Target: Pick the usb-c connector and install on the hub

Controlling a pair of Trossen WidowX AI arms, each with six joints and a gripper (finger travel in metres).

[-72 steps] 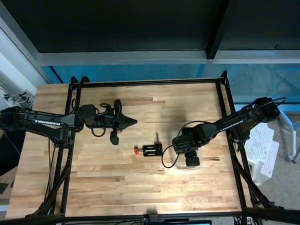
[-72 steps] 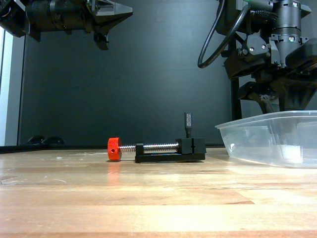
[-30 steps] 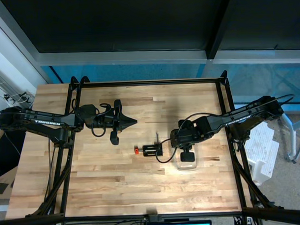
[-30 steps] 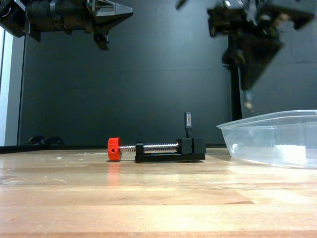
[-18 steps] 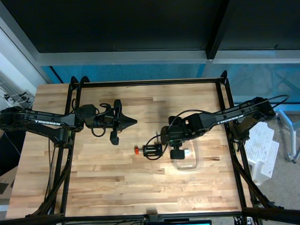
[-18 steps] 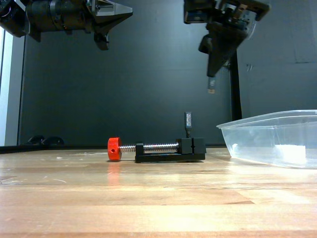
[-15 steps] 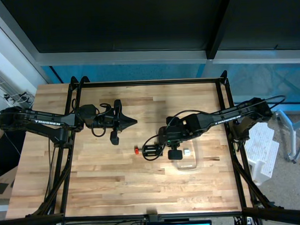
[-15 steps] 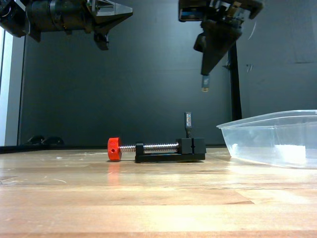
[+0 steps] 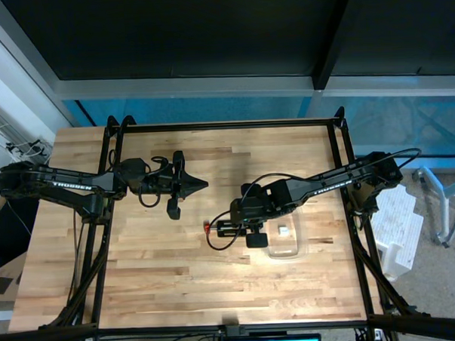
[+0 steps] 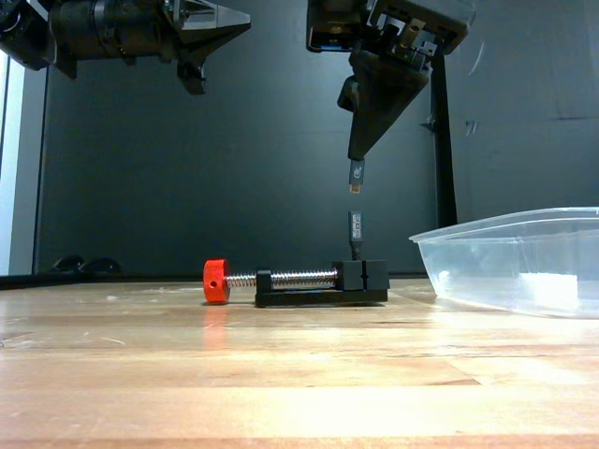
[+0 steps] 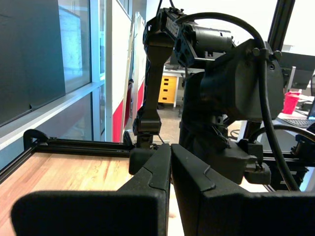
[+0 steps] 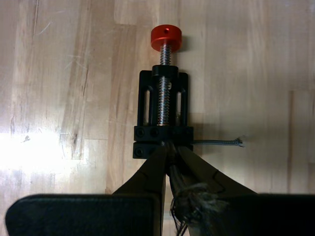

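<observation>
The left arm [image 9: 71, 187] is showing the word TROSSEN in white capitals along its black forearm in the high view. The right arm [image 9: 341, 183] is carrying a similar white marking, too small to read. The usb-c connector [image 10: 357, 174] is bearing a small pale mark, also unreadable.
</observation>
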